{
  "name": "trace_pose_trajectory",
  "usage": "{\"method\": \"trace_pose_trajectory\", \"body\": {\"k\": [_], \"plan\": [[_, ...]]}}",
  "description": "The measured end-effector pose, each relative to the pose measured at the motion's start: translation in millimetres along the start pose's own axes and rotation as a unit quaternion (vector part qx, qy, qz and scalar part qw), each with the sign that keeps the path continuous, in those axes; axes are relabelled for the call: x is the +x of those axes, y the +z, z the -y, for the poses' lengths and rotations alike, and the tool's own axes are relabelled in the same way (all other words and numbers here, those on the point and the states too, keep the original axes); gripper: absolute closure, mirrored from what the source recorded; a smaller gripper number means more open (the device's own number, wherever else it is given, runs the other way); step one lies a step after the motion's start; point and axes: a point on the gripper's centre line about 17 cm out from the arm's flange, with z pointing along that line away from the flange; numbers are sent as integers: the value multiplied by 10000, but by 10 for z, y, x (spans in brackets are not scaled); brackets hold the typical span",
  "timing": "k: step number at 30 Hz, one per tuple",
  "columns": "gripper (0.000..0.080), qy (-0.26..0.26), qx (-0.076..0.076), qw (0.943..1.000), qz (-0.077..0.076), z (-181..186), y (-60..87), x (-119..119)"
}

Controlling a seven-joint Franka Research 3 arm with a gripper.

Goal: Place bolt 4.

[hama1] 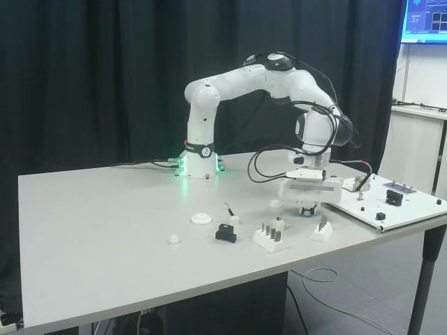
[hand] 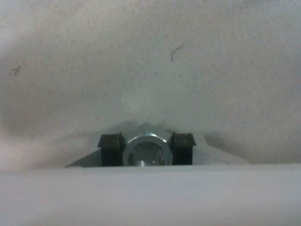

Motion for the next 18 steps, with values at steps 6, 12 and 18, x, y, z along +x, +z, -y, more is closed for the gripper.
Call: {"method": "trace_pose_trajectory", "body": {"k": [6, 12, 18], "plan": [[577, -77, 30, 10000, 7, -30, 16, -5], [346, -137, 30, 9999, -2, -54, 2, 8], [99, -130, 49, 9999, -16, -78, -60, 40]]}}
